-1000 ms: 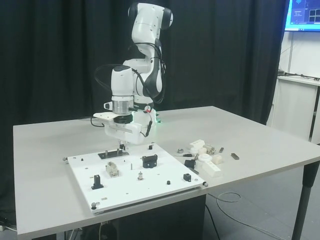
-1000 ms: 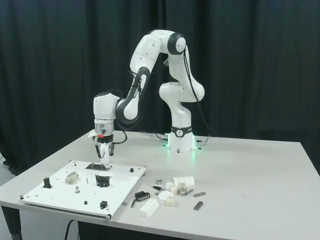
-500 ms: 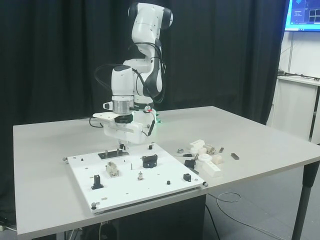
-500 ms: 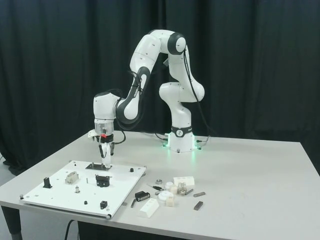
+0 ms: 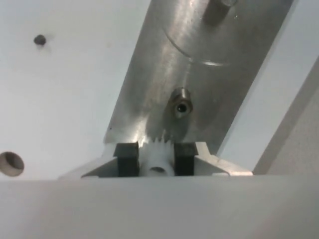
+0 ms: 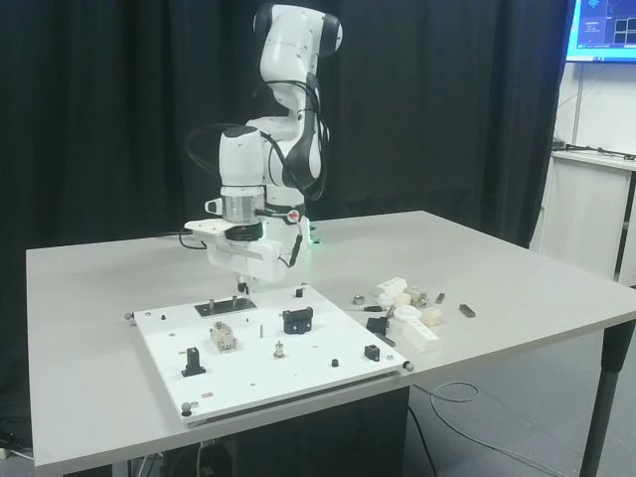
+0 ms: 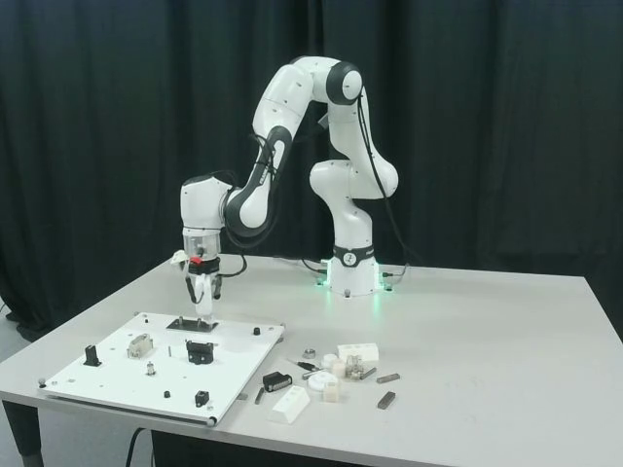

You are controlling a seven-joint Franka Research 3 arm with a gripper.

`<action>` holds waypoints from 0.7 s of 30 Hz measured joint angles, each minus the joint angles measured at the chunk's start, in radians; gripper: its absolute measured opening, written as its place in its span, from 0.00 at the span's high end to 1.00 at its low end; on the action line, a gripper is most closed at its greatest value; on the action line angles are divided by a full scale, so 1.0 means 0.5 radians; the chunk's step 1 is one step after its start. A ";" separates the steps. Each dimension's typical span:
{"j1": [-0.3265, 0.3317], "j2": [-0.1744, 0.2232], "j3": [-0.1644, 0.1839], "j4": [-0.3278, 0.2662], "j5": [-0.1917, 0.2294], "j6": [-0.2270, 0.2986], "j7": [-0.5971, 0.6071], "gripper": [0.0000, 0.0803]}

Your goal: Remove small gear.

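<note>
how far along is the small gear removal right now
Done: the small gear is gripped between the black pads of the gripper and looks lifted clear of the peg on the grey metal plate. In hand: the gripper hangs just above the white board. Left: carrying the gear away and setting it down.

No text, label, brand or number can be read in these views. A lit screen (image 6: 602, 30) in the upper corner of the first room view carries lines too small to make out.

A lab: black curtains (image 7: 506, 126), bolted arm (image 7: 292, 146).
</note>
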 joint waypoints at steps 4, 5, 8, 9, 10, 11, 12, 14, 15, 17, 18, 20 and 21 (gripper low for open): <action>0.000 -0.015 -0.004 0.000 -0.021 -0.014 -0.029 0.82; 0.000 -0.020 -0.005 0.000 -0.024 -0.017 -0.031 0.82; 0.000 -0.036 -0.014 0.001 -0.040 -0.018 -0.034 0.82; 0.000 -0.042 -0.018 0.001 -0.049 -0.018 -0.036 0.82; 0.000 -0.049 -0.021 0.001 -0.062 -0.019 -0.037 0.82; 0.000 -0.055 -0.025 0.001 -0.074 -0.022 -0.037 0.82; 0.000 -0.061 -0.028 0.001 -0.085 -0.025 -0.037 0.82; 0.000 -0.072 -0.036 0.001 -0.104 -0.034 -0.037 0.82; 0.000 -0.078 -0.039 0.001 -0.112 -0.041 -0.037 0.82; 0.000 -0.088 -0.045 0.001 -0.126 -0.055 -0.037 0.82; 0.000 -0.093 -0.048 0.001 -0.134 -0.060 -0.037 0.82; 0.000 -0.103 -0.051 0.001 -0.145 -0.068 -0.037 0.82; 0.000 -0.106 -0.053 0.001 -0.147 -0.071 -0.037 0.82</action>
